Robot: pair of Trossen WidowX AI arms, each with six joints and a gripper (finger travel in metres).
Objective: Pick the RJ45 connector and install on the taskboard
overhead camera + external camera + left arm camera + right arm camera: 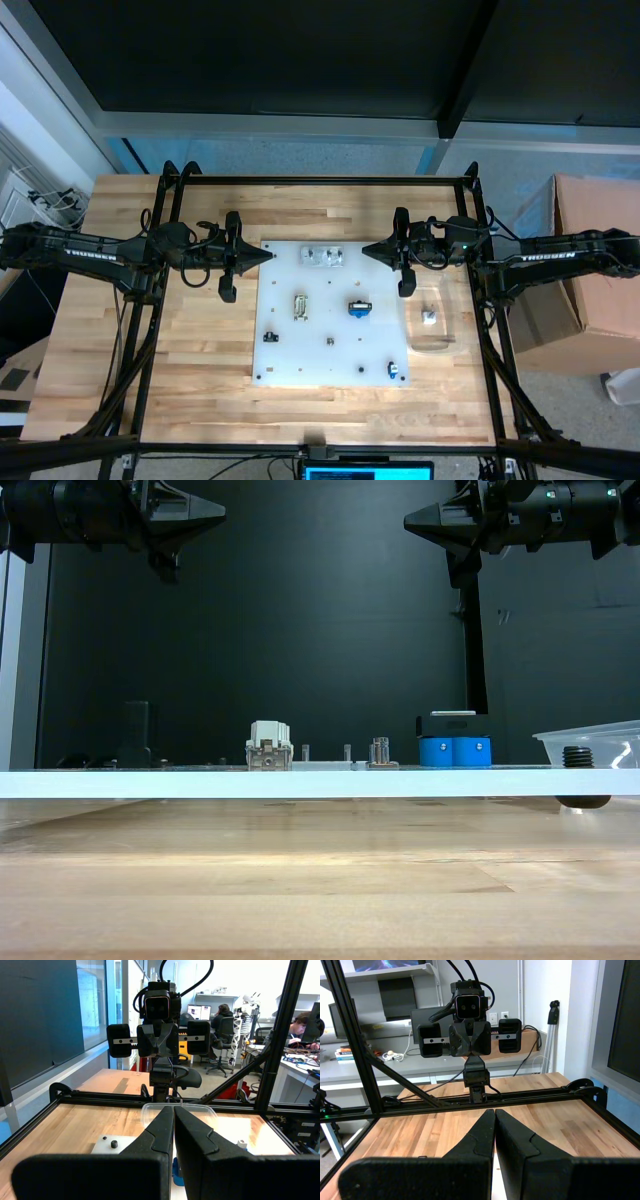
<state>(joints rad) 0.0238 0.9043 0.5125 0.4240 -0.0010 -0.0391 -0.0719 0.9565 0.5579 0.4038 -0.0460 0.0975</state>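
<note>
Tray [441, 346]: RJ45 connector [428, 317]; left tool [268, 257], right tool [366, 252] aloft

The word TROSSEN stands in white letters on the black left arm [92, 254], as the high view shows. It sits on the long part of the arm, well back from the left claw [268, 257]. The same word, TROSSEN, stands on the right arm [555, 257], well back from the right claw [366, 252]. The far-off computer screens [200, 1011] are too small to read.
</note>
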